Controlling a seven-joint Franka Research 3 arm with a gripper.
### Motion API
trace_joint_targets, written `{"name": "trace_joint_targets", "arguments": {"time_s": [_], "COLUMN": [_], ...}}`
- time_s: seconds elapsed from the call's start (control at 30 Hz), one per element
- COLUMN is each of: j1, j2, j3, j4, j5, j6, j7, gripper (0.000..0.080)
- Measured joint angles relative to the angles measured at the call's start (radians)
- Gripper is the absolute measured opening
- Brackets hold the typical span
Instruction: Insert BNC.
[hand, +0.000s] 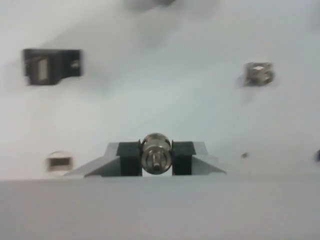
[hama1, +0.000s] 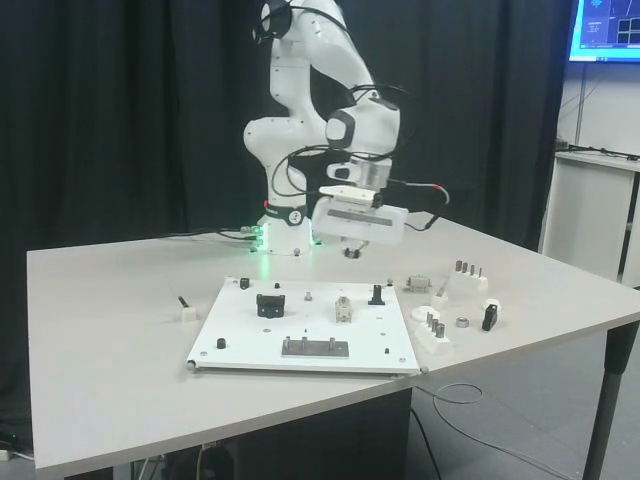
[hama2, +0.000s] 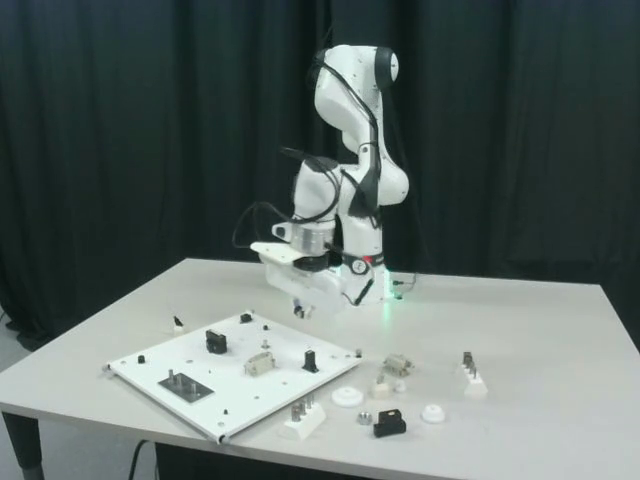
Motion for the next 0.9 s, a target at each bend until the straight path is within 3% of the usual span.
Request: {"name": "trace_joint_targets", "arguments": {"time_s": [0.37, 0.9], "j1": [-0.041, -0.057], "j2": [0.0, 0.025], "j3": [-0.086, -0.182], "j4": [-0.011, -0.011], "j5": [0.013, 0.149], "j6": [0.046, 0.08], "j7": [-0.157, -0.375], "gripper": [0.0126, 0.0126]}}
